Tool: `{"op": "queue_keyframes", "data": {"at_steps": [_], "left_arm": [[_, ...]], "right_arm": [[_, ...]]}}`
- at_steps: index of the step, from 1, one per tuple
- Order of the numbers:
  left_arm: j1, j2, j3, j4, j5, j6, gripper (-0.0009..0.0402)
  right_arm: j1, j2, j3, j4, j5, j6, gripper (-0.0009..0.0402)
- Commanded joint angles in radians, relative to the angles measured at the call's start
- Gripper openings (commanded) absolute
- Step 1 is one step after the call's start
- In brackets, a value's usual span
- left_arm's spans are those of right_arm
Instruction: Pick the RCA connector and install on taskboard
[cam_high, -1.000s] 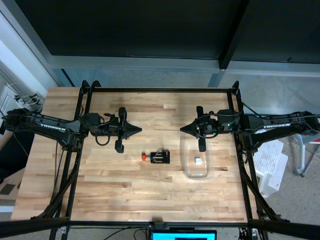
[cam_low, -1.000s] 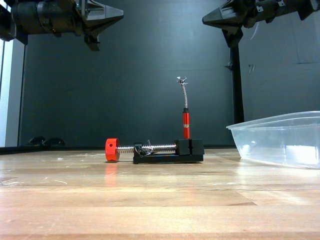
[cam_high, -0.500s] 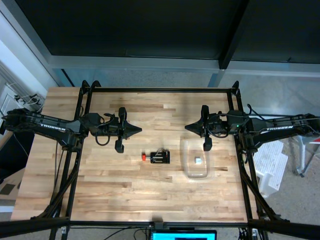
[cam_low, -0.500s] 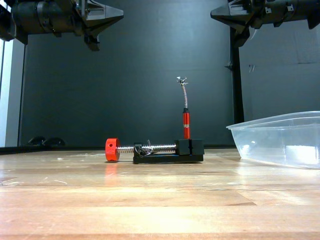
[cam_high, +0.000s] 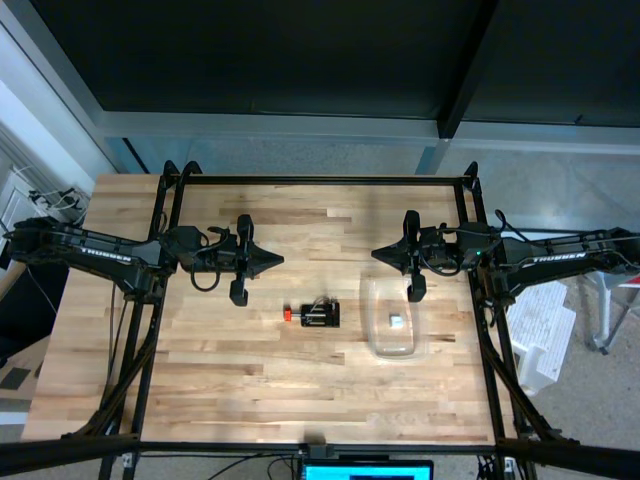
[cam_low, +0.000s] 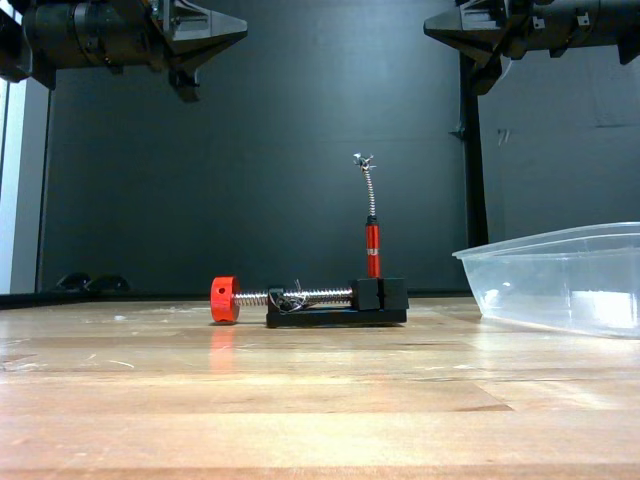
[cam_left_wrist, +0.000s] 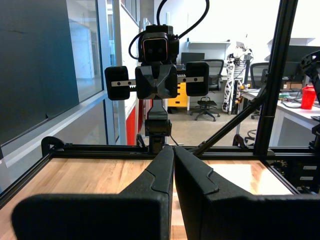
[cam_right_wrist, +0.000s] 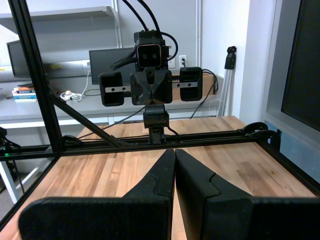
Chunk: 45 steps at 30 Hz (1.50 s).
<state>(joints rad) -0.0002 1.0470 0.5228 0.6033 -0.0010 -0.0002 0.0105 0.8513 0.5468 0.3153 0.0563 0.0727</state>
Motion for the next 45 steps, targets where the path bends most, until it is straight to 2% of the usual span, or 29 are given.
{"op": "queue_keyframes", "data": {"at_steps": [1, 45], "left_arm": [[0.0, 0.0, 0.0, 0.0, 0.0, 0.0, 0.0], [0.0, 0.0, 0.0, 0.0, 0.0, 0.0, 0.0]], "right_arm": [[0.0, 0.002, 0.0, 0.0, 0.001, -0.003, 0.0], [0.0, 0.002, 0.0, -0.019, 0.001, -0.003, 0.0]]}}
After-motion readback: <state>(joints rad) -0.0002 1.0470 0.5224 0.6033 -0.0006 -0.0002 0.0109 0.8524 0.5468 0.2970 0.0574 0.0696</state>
